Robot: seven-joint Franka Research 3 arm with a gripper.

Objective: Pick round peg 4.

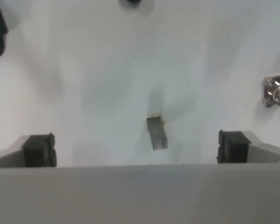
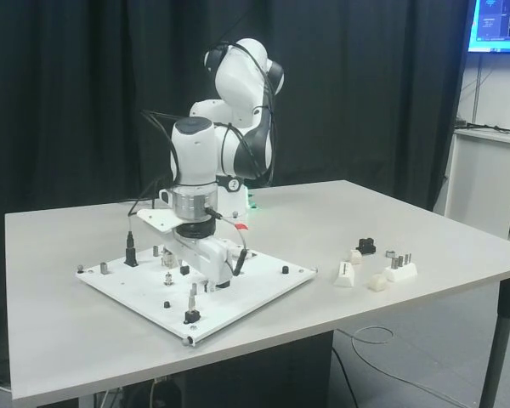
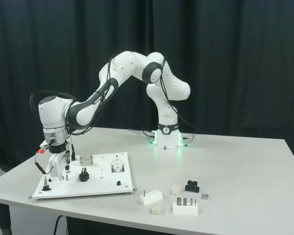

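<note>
Nearest the wrist camera, a broad grey part of the hand fills the foreground, and beyond it you see the two black finger pads [image 1: 38,150] spread wide with nothing between them. The gripper [image 1: 135,149] is therefore empty and open.

Between the pads, a little further on, a small grey metal peg [image 1: 157,133] stands up from the flat white assembly board [image 1: 93,84]. I judge this to be round peg 4, but no marking confirms it. It stands free, touching neither pad.

In the first room view the gripper [image 2: 206,270] hangs low over the board [image 2: 263,280], near its middle, on the white robot arm [image 2: 238,93].

Risks from here, as judgement:
- The peg appears tilted in the wrist view. If you close without centring, one pad may strike first and push it aside or jam it in its seat.
- The peg is short. Descend too little and the pads catch only the tip, which may slip on the lift.
- A shiny grey metal fitting [image 1: 277,91] sits beside the far pad. A sideways correction could bring the finger against it.
- Other small black and grey fixtures [image 2: 191,316] stand on the board, so you must verify the target before closing.

Further off, loose white blocks [image 2: 347,272] lie on the grey table [image 2: 59,246], well apart from the work.
</note>
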